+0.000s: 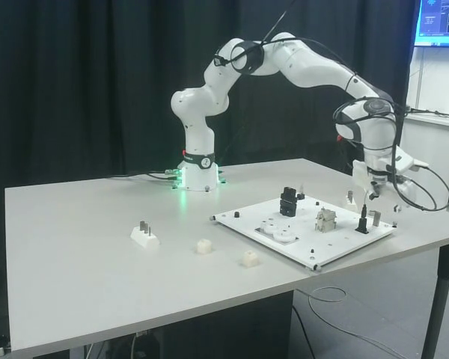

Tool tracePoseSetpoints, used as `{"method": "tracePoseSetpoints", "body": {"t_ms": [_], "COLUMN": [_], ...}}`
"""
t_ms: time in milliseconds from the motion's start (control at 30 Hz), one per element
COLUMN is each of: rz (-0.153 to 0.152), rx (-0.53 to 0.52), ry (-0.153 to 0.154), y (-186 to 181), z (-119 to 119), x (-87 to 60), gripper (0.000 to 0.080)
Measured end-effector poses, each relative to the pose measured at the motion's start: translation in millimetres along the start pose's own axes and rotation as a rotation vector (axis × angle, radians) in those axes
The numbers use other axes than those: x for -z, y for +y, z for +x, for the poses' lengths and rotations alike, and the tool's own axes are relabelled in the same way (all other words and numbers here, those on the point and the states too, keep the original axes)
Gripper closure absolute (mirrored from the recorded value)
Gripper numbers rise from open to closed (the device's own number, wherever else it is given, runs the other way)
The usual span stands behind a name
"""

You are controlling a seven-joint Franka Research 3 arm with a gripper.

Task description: Insert square peg 4.

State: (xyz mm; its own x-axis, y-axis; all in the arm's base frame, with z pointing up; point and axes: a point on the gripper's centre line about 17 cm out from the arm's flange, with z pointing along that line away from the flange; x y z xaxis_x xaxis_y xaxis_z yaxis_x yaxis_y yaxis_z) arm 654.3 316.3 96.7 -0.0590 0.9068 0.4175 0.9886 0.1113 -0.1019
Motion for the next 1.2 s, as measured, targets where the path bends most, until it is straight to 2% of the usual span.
{"method": "tracePoseSetpoints", "body": {"t_ms": [367, 567, 967, 1200], "rz": [-0.004, -0.006, -0.020, -0.054], "rx": [-0.022, -0.039, -0.095, -0.083], "ry": [0.016, 0.007, -0.071, -0.128], "y": [2, 3, 4, 11], "z": [20, 27, 30, 32], "x": [9.0, 11.1, 14.4, 15.7], "gripper": [0.0003, 0.0003, 0.0003, 0.0003]}}
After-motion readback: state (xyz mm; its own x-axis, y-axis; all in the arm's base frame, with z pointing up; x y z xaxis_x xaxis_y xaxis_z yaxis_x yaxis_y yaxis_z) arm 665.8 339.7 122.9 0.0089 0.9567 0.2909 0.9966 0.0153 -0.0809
